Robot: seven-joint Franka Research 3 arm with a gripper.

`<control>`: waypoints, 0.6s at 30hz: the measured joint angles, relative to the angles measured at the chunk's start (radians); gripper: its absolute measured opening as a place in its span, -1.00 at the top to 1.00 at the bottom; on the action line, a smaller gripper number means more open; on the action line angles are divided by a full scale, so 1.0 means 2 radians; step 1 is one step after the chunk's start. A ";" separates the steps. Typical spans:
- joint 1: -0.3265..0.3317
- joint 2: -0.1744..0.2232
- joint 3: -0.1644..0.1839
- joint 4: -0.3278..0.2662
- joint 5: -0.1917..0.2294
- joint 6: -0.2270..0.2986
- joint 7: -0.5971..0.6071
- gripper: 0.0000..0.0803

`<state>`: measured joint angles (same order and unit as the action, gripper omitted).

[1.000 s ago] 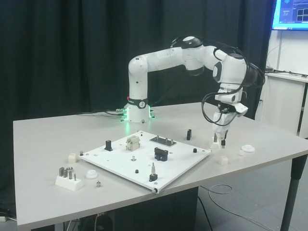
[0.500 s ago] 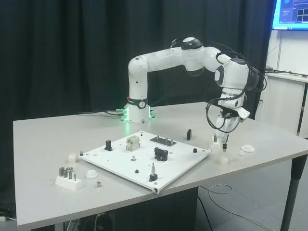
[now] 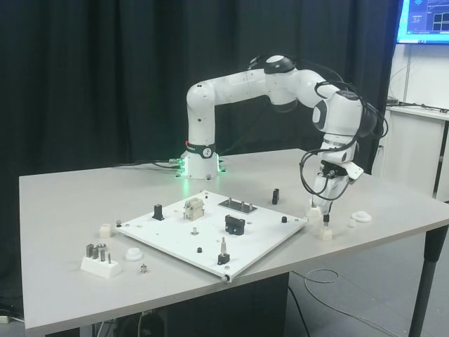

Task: Place USB.

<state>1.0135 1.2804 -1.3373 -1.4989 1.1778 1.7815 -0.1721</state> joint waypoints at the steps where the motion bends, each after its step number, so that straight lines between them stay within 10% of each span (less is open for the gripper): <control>1: 0.000 0.000 0.001 0.000 0.000 0.001 0.000 0.84; 18: -0.006 0.000 0.012 0.000 0.000 0.014 0.008 0.84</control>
<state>1.0016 1.2804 -1.3128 -1.4980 1.1784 1.8101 -0.1566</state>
